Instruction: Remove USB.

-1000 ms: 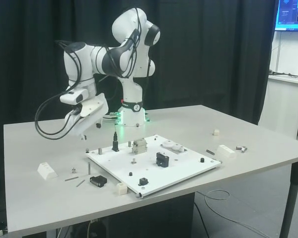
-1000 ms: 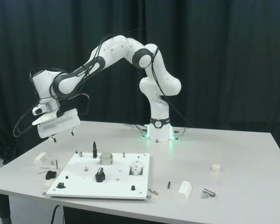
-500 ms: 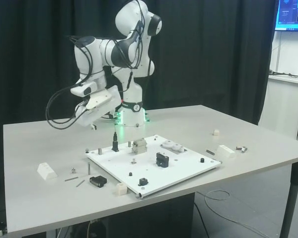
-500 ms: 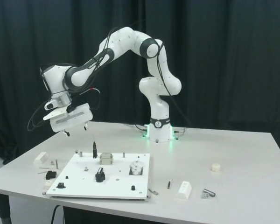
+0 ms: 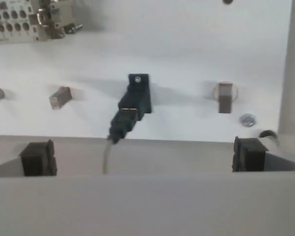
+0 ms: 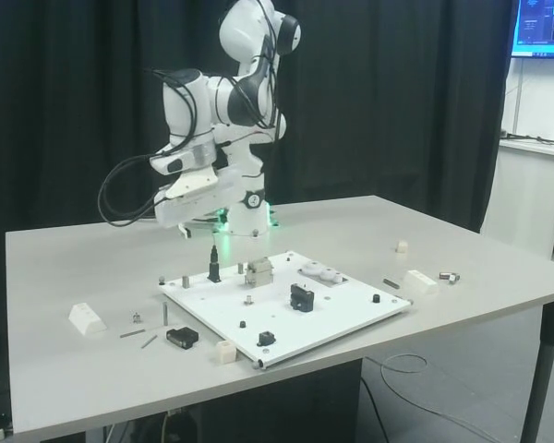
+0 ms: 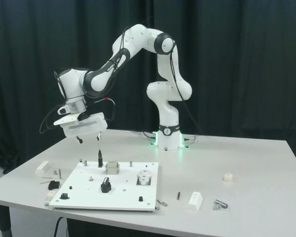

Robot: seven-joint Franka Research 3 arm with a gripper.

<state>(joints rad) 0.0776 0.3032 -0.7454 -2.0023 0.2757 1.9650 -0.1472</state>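
USB plug [image 5: 124,122] seated in black socket block [image 5: 138,93] on white board [image 5: 187,49] | small, rigid, light; I'd pinch its body, not the thin cable [image 5: 105,157] | my gripper [image 5: 142,156] spread, holding nothing

- The arm [image 7: 138,44] is clad in glossy white plastic shells with black joint rings.
- The board [image 6: 342,309] is seen as smooth, matt white sheet.
- The USB plug [image 5: 125,120] and its socket block [image 5: 137,96] are moulded in matt black plastic.
- The pegs [image 5: 225,97] near the board's edge look like dull grey metal.
- The table [image 7: 256,163] is finished in matt grey.
- The backdrop [image 7: 246,64] is hung black cloth.
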